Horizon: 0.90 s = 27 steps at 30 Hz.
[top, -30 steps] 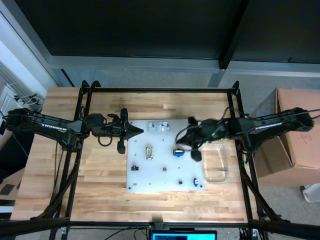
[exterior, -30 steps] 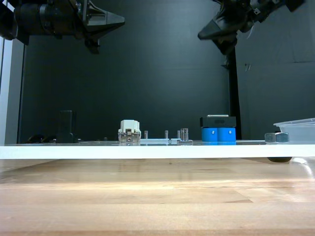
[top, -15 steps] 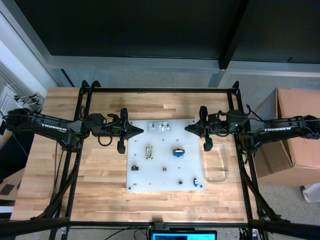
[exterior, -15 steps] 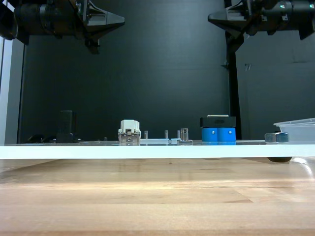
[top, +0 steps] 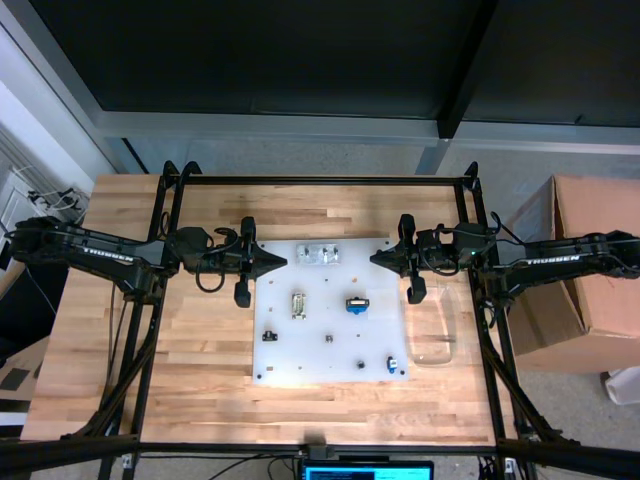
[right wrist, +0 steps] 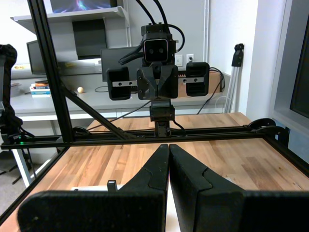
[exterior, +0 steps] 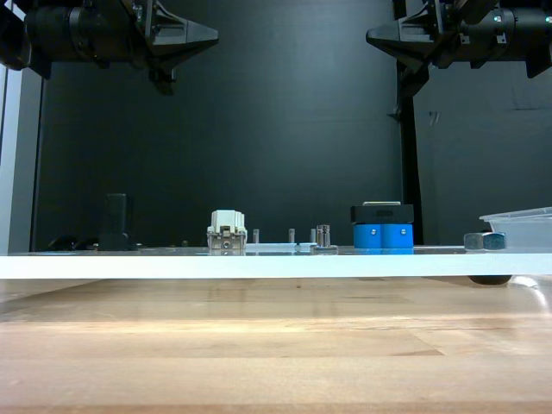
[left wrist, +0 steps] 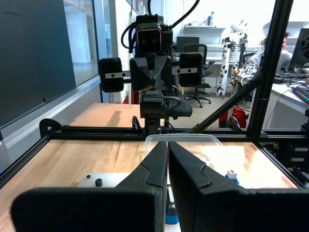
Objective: Pick the M12 nut and place it on its threads and fasten
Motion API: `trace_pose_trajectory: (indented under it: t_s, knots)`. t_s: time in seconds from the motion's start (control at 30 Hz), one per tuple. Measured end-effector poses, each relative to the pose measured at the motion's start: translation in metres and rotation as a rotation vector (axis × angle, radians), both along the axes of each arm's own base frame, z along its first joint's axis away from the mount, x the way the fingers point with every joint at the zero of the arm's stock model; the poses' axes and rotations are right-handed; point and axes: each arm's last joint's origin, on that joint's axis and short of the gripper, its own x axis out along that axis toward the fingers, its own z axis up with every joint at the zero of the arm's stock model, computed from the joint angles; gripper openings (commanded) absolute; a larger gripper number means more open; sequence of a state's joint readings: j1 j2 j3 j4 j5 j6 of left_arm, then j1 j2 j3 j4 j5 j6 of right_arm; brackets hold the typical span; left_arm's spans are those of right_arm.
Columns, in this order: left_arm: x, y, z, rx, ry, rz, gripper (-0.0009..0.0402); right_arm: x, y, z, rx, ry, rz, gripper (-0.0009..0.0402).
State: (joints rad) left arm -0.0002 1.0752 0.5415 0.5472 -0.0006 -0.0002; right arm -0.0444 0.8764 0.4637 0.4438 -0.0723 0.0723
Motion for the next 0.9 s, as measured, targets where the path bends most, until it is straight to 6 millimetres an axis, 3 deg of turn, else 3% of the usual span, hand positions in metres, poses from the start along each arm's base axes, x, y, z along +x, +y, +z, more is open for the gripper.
trace_pose_trajectory:
  t_s: [0.9]
  knots:
    - [0.0000, 0.0000, 0.0000, 0.000, 0.000, 0.000, 0.0000, 0.0001, 0.0001, -0.0043, 0.002, 0.044, 0.000, 0.0000]
